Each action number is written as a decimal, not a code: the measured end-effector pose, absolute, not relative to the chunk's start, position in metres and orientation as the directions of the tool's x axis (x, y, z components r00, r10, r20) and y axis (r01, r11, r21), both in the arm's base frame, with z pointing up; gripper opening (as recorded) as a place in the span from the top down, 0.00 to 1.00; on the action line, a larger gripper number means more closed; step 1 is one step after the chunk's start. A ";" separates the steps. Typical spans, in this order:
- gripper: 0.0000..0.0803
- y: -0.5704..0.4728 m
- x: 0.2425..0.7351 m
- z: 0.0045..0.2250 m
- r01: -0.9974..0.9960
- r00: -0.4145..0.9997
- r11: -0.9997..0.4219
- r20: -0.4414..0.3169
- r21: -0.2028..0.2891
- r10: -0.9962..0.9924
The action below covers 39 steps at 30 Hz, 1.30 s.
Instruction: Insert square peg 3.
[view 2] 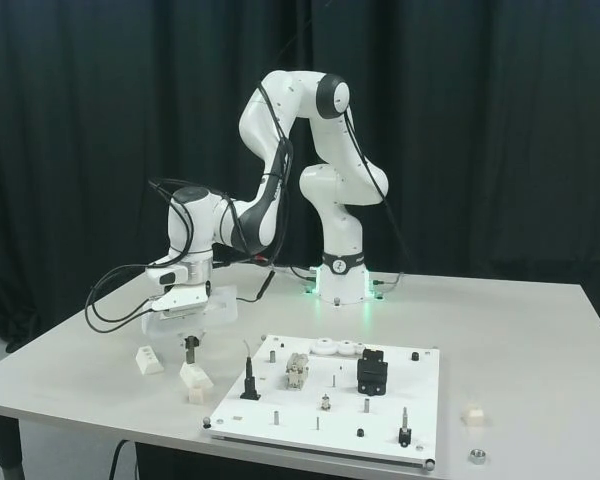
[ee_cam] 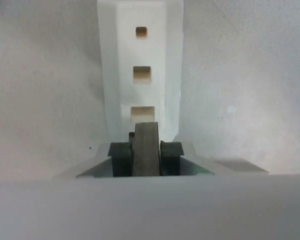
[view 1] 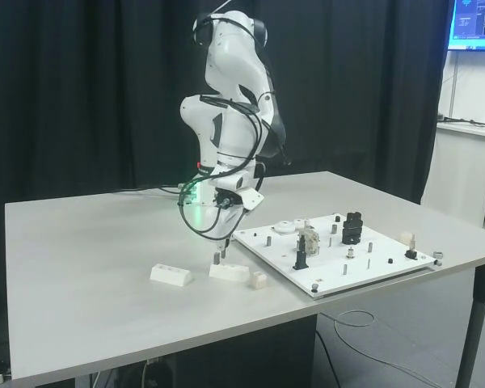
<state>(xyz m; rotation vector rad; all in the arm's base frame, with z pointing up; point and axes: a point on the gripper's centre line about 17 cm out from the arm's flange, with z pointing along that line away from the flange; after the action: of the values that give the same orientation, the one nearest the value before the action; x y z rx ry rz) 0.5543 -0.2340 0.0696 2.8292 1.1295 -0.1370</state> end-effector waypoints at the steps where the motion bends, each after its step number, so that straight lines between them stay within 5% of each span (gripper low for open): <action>1: 0.86 -0.234 0.555 0.070 0.685 0.726 -0.726 -0.117 0.053 0.677; 14: 0.86 -0.225 0.558 0.073 0.631 0.774 -0.774 -0.104 0.053 0.624; 39: 0.86 -0.129 0.564 0.086 0.261 0.962 -0.965 -0.072 -0.034 0.263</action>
<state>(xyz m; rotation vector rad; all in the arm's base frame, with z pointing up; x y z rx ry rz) 0.5642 -0.1289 0.0856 3.1357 0.4184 -0.1201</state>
